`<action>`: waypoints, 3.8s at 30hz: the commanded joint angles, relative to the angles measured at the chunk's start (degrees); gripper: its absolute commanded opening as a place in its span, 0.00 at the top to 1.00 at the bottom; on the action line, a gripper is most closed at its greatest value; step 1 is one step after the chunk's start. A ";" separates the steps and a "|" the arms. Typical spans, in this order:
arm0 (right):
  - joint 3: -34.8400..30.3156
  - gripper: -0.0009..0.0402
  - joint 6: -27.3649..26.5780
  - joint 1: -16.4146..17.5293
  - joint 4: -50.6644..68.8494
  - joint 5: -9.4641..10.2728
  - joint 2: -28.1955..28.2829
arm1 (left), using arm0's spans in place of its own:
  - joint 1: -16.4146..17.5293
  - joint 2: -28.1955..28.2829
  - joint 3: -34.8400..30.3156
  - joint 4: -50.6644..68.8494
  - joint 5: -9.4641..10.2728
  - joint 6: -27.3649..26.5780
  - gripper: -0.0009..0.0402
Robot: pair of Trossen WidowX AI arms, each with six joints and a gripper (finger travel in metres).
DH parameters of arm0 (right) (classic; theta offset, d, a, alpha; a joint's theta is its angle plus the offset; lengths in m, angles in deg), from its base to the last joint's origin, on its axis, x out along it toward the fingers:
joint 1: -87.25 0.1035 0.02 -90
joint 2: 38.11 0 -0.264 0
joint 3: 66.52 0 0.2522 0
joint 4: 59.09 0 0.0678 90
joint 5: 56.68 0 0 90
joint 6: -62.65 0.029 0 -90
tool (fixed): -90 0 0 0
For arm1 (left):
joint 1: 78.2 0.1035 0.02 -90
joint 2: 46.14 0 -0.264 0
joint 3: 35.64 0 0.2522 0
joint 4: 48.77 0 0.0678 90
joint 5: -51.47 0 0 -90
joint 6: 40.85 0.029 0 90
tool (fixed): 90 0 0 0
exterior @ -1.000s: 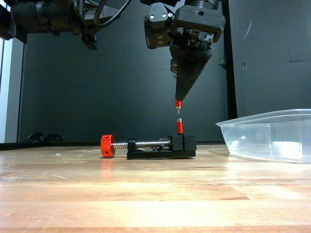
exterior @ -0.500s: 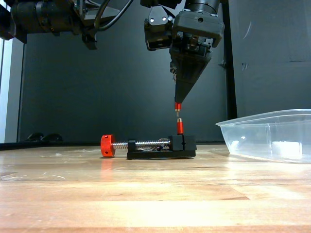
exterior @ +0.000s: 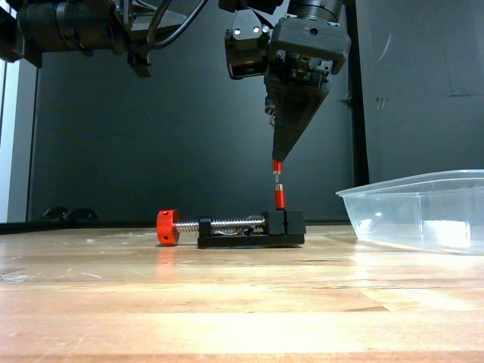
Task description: Pick the rca connector and install on the hub
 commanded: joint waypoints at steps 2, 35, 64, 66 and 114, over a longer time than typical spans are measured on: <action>0.20 0.97 0.02 0.02 -0.50 -0.02 0.00 | 0.00 0.02 0.00 0.00 -0.02 0.02 0.98; 4.37 0.97 0.04 0.00 -6.27 -0.02 0.00 | 0.02 0.02 0.00 -0.02 -0.02 0.02 0.98; 4.11 0.97 0.02 0.00 -6.23 -0.02 -0.07 | 0.00 0.02 0.00 -0.02 -0.02 0.00 0.98; 3.89 0.97 0.02 0.00 -6.21 -0.02 -0.17 | 0.00 0.00 0.00 -0.02 -0.02 0.02 0.98; -9.25 0.97 -1.88 0.17 9.81 0.00 4.33 | 0.00 0.02 0.00 -0.02 -0.02 0.00 0.98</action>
